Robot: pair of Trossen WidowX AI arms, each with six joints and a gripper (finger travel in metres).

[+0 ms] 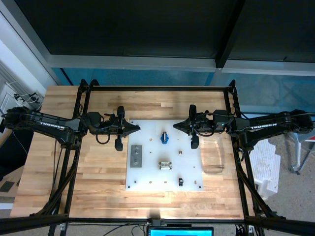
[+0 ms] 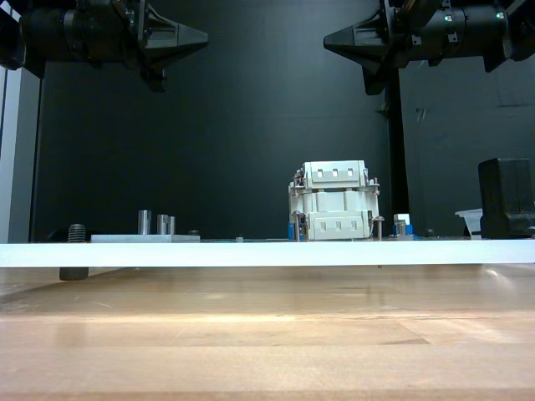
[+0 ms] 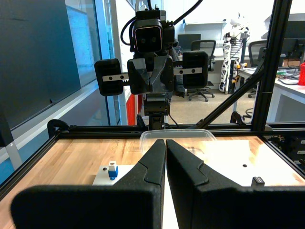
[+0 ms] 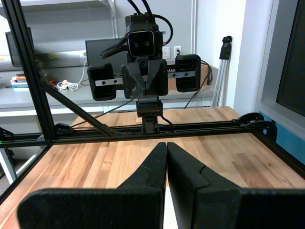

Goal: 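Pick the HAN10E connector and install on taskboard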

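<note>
While both arms reach inward and face each other tip to tip, the HAN10E connector (image 1: 165,165) sits on the taskboard (image 1: 147,179), a little nearer than the board's middle, with neither arm touching it. From the low view the HAN10E connector (image 2: 334,203) stands upright on the taskboard (image 2: 209,254), showing as two stacked pale tiers with metal hardware at the ends.

The left pincer (image 1: 138,128) hangs above the taskboard's far-left corner, and the right pincer (image 1: 175,126) hangs above the taskboard's far edge, toward its right side. Both are well above the board; the low view shows the left pincer (image 2: 203,35) and the right pincer (image 2: 328,38) high over it, apart from each other. In its own wrist view the left pincer (image 3: 165,143) has its two black fingers pressed together with nothing between them. The right pincer (image 4: 166,145) is likewise closed on nothing.

On the taskboard's left part lies a grey plate (image 1: 135,156) with two holes. A blue knob (image 1: 164,138) stands on the board's far half, beyond the connector. A small black part (image 1: 180,182) sits toward the board's near-right corner. A clear tray (image 1: 212,157) rests on the wooden worktop (image 1: 98,187) just beside the taskboard's right edge.
</note>
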